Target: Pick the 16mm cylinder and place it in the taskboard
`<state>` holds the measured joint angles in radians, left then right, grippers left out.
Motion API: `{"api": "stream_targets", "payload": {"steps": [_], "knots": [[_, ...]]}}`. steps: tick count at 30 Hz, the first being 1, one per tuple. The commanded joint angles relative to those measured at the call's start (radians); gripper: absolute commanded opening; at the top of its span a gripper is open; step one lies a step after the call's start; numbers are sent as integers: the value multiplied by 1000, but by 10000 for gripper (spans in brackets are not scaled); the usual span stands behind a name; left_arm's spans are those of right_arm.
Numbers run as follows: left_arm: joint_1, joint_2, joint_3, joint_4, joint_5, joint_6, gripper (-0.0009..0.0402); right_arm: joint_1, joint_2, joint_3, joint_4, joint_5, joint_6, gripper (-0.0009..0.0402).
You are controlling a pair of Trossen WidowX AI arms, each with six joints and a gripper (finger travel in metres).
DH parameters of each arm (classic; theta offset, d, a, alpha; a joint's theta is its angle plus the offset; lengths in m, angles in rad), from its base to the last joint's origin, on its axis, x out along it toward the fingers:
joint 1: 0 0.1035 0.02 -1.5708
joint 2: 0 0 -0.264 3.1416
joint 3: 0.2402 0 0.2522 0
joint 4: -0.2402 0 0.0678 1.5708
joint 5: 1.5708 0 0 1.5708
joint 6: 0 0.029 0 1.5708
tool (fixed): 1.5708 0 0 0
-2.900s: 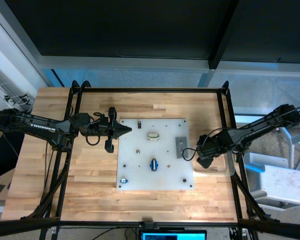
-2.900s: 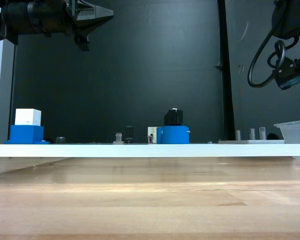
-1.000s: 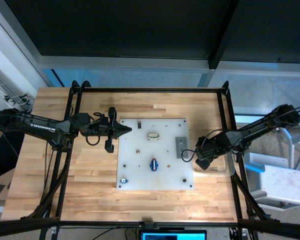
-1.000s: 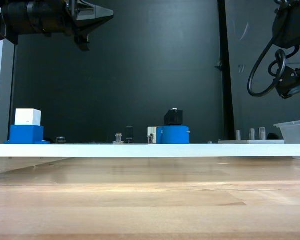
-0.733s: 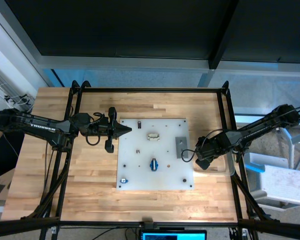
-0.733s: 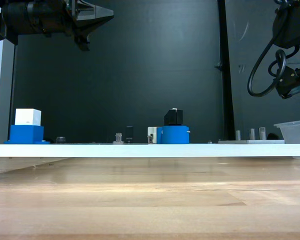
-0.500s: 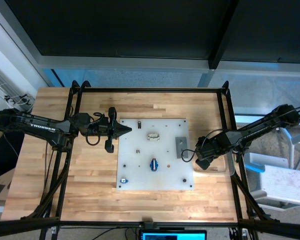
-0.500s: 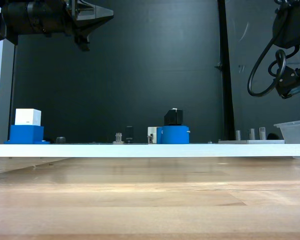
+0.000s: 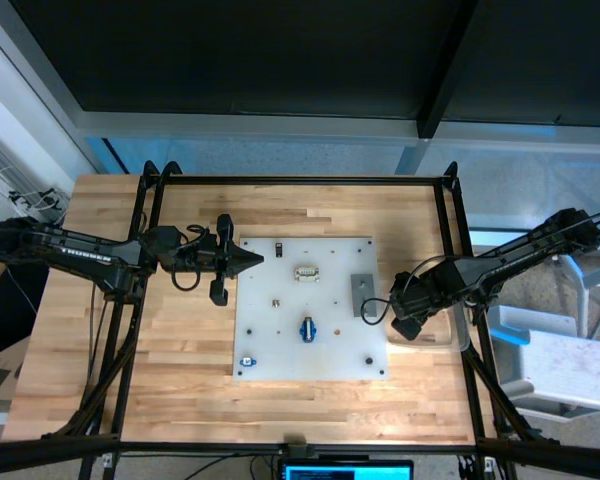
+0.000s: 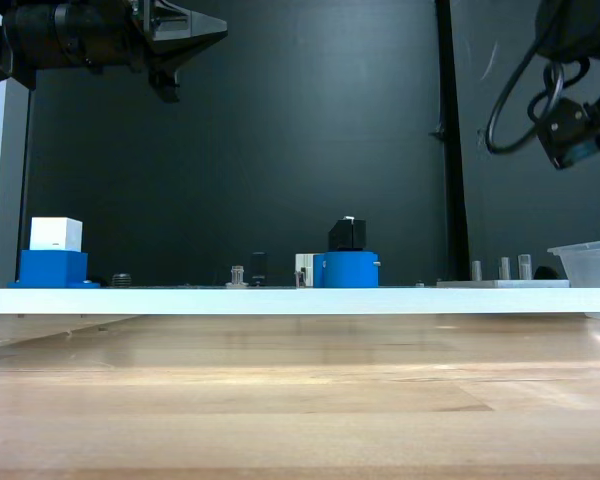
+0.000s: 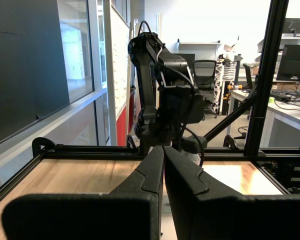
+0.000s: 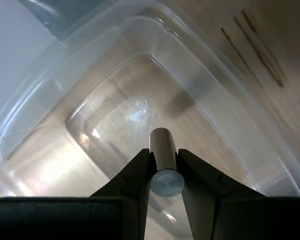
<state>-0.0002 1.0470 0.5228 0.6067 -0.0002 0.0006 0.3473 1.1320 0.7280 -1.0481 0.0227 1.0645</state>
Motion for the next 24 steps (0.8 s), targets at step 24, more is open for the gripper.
{"api": "stream_targets", "payload": {"steps": [24], "knots": [[0,0,0,0,0,0,0,2,55,258,-220,12,-488,39]]}}
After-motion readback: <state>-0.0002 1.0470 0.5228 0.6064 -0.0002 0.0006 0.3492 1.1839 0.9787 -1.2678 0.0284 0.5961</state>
